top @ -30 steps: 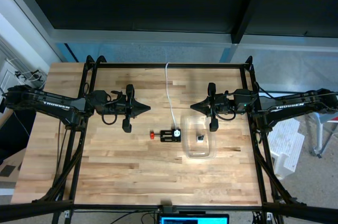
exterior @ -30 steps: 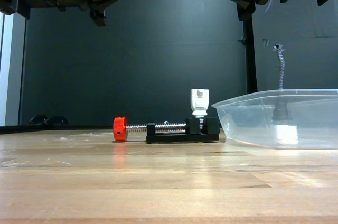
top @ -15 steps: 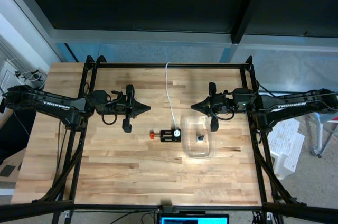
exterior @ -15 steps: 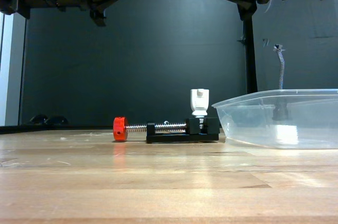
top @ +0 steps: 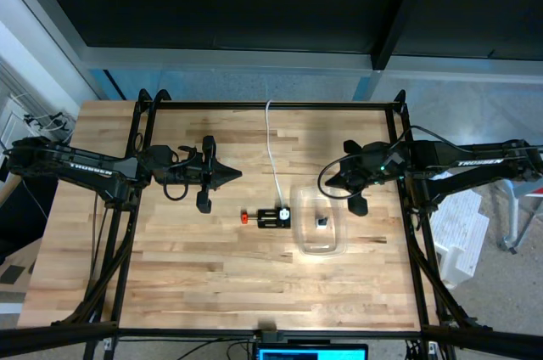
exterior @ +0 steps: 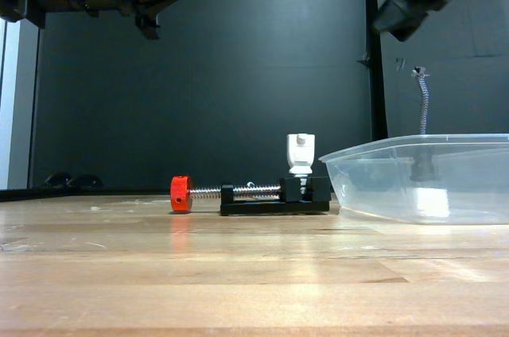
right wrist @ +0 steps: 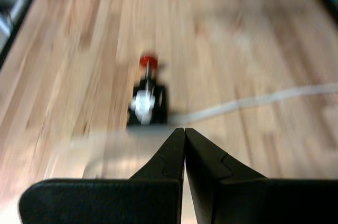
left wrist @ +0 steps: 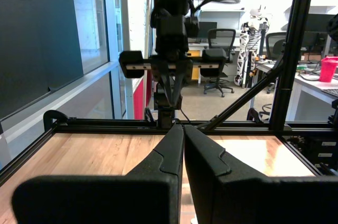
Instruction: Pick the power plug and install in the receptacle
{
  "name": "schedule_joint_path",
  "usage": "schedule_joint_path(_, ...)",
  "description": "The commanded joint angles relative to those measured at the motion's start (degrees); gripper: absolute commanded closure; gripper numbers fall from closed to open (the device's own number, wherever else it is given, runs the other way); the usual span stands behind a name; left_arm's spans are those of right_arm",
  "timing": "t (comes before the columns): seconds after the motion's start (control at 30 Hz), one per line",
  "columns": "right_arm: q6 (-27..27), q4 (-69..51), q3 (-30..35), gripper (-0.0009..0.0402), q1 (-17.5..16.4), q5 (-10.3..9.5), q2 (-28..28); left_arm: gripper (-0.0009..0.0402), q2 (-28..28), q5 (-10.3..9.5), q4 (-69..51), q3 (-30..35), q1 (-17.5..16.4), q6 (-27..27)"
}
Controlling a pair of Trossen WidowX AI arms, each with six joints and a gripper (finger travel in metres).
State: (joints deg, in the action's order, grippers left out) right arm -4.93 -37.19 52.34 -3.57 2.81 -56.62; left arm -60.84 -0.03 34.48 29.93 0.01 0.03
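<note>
The plug lies in the clear tray, right of the socket. My right gripper, fingers together, hangs just beyond and above it, tilted down. That puts it nearer the plug than my left gripper, also closed, up at the left.

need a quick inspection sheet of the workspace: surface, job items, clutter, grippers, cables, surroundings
surface: pale wooden plank table
job's things: tiny black power plug lying in clear rounded plastic tray; small white receptacle upright in black clamp with red knob
clutter: nothing seen
grippers: left gripper shut, raised over the table's left half; right gripper shut, raised, tilted down above the tray's far end
cables: long white cable from receptacle to far edge
surroundings: black metal frame; office chairs beyond
</note>
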Motion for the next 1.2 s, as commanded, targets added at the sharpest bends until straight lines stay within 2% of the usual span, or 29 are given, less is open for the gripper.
schedule_joint_path(0.03,-0.9,-5.6,1.8,0.0393,-1.9,0.24,-2.2,0.0393,0.0,0.0,0.0,0.0,0.0,0.0)
schedule_joint_path(0.3,-2.7,-12.6,3.7,0.0393,-5.7,0.57,-7.5,0.0393,0.0,0.0,0.0,0.0,0.0,0.0)
schedule_joint_path(0.47,-6.2,-13.3,3.7,0.0391,-8.3,0.85,-9.7,0.0393,0.0,0.0,0.0,0.0,0.0,0.0)
schedule_joint_path(0.53,-6.7,-14.0,3.7,0.038,-9.6,2.23,-10.8,0.0393,0.0,0.0,0.0,0.0,0.0,0.0)
schedule_joint_path(0.67,-8.4,-14.8,3.7,0.0333,-12.4,4.96,-14.1,0.0393,0.0,0.0,0.0,0.0,0.0,0.0)
schedule_joint_path(0.8,-9.7,-14.6,3.7,0.0271,-13.9,5.4,-16.8,0.0393,0.0,0.0,0.0,0.0,0.0,0.0)
schedule_joint_path(0.97,-9.8,-13.7,3.7,0.0202,-14.8,7.37,-19.7,0.0393,0.0,0.0,0.0,0.0,0.0,0.0)
schedule_joint_path(1.1,-10.3,-11.2,3.7,0.0168,-15.0,7.69,-21.7,0.0393,0.0,0.0,0.0,0.0,0.0,0.0)
schedule_joint_path(1.2,-10.3,-10.1,3.7,0.0157,-15.0,7.69,-23.1,0.0393,0.0,0.0,0.0,0.0,0.0,0.0)
